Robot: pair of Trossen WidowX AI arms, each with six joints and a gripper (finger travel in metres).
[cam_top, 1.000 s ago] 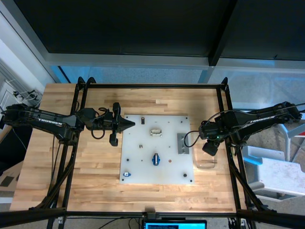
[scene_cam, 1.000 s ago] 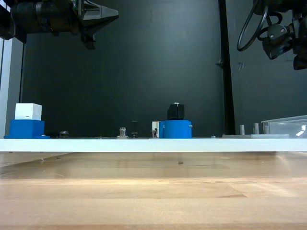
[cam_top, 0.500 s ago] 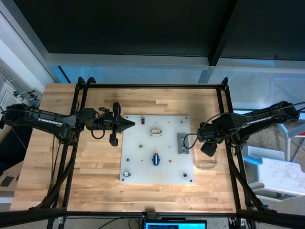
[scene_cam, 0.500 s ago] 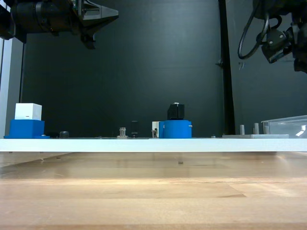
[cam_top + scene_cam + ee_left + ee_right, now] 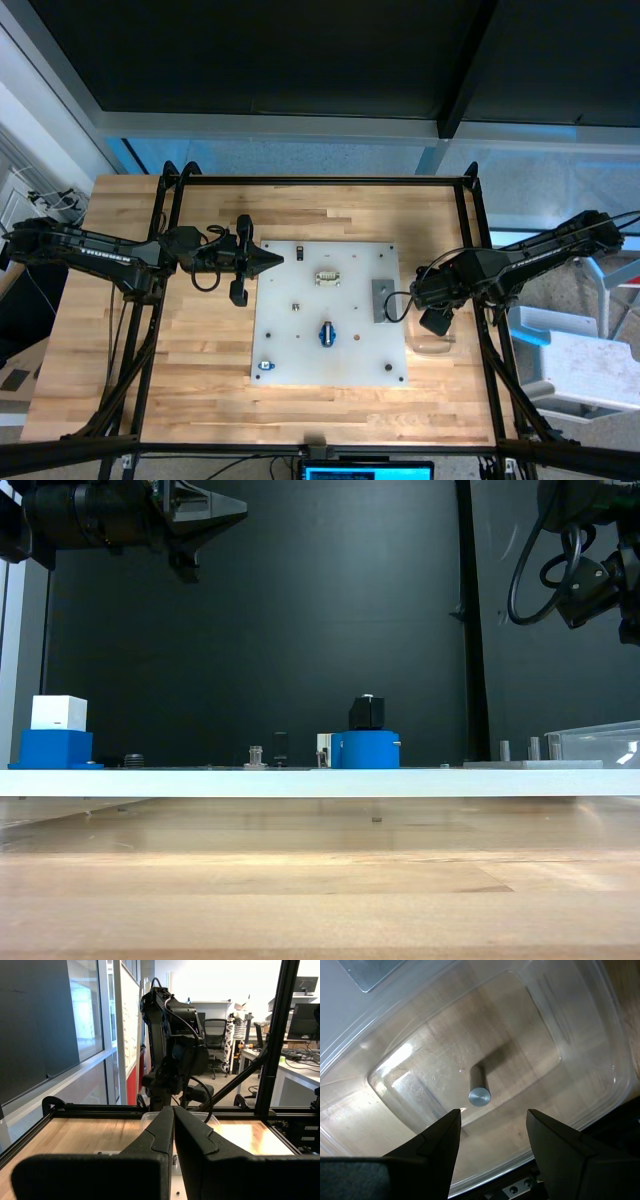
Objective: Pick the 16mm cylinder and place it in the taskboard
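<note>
Hovering above clear plastic tray (image 5: pixel 580 1020): right gripper (image 5: pixel 493 1112), jaws spread. Small grey metal 16mm cylinder (image 5: pixel 479 1087) lying in tray just beneath, ungrasped. Pick, placing in white square taskboard (image 5: pixel 300 340) pending. Left gripper (image 5: pixel 173 1110), jaws pressed together, aloft at board's opposite edge.

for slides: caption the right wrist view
Open right gripper above the 16mm cylinder in the clear tray; left gripper shut over taskboard's left edge

We find the taskboard (image 5: pixel 345 300) lying at the middle of the table (image 5: pixel 200 380). Just right of it, on the table, sits a tray (image 5: pixel 590 1070) with the 16mm cylinder (image 5: pixel 479 1089) inside. The left claw (image 5: pixel 173 1110) hangs over the taskboard's far left edge. The right claw (image 5: pixel 493 1112) hangs above the tray, over the 16mm cylinder.
</note>
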